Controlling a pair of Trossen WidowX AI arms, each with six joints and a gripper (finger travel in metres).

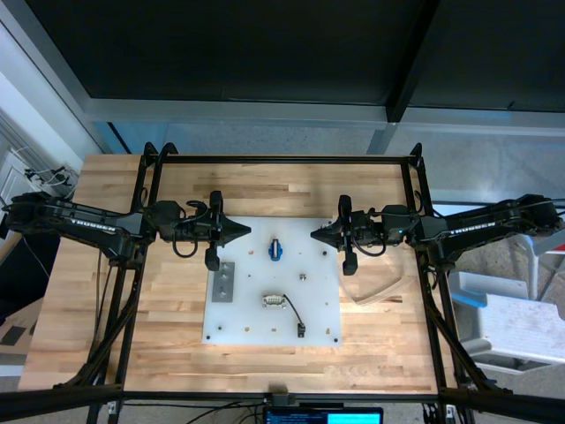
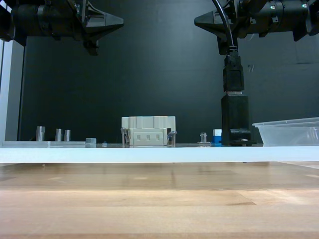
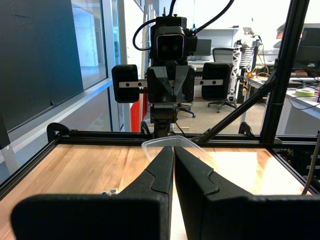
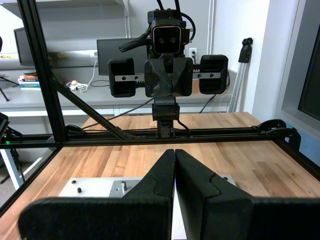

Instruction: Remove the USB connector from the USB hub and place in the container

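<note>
The USB connector is a short black lead on the white board, near its front edge. In the low view its plug stands upright in the black USB hub. The clear container rests on the wood just right of the board, and its rim also shows in the left wrist view. My left gripper hovers shut and empty over the board's back left. My right gripper faces it from the back right, also shut and empty. Both hang well above the board in the low view.
A beige connector block sits beside the lead. A blue part stands between the two gripper tips, and a grey block with pegs lies on the board's left side. A black frame rims the table.
</note>
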